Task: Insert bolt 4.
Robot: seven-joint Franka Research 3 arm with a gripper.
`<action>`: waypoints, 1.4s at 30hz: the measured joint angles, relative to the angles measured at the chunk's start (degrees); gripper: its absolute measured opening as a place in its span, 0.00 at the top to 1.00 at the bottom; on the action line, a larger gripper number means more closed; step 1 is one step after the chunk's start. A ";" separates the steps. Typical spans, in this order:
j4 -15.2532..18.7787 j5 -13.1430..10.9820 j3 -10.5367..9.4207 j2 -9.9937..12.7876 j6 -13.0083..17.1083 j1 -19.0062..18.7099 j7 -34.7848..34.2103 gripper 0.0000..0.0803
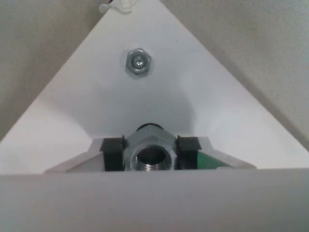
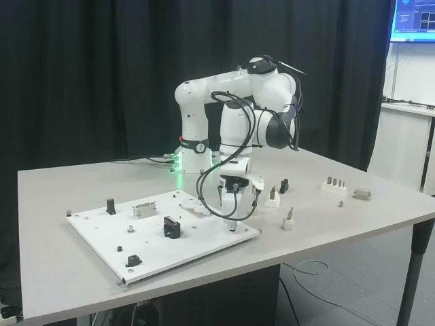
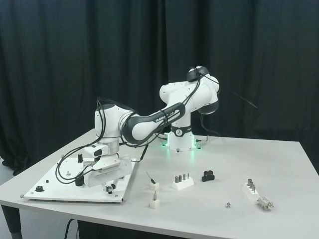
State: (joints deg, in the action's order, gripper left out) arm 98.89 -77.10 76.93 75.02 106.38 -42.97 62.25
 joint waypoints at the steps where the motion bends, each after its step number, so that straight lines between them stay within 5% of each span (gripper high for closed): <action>1: 0.00 0.00 0.00 0.00 -0.01 0.00 0.00 0.72; 21: -0.11 -0.10 -0.04 0.03 0.03 0.11 -0.92 0.72; 42: -0.09 -0.62 0.00 -0.01 -0.32 0.25 -24.05 0.72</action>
State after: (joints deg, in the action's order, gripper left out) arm 98.80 -77.72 76.93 75.01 106.06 -42.72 38.20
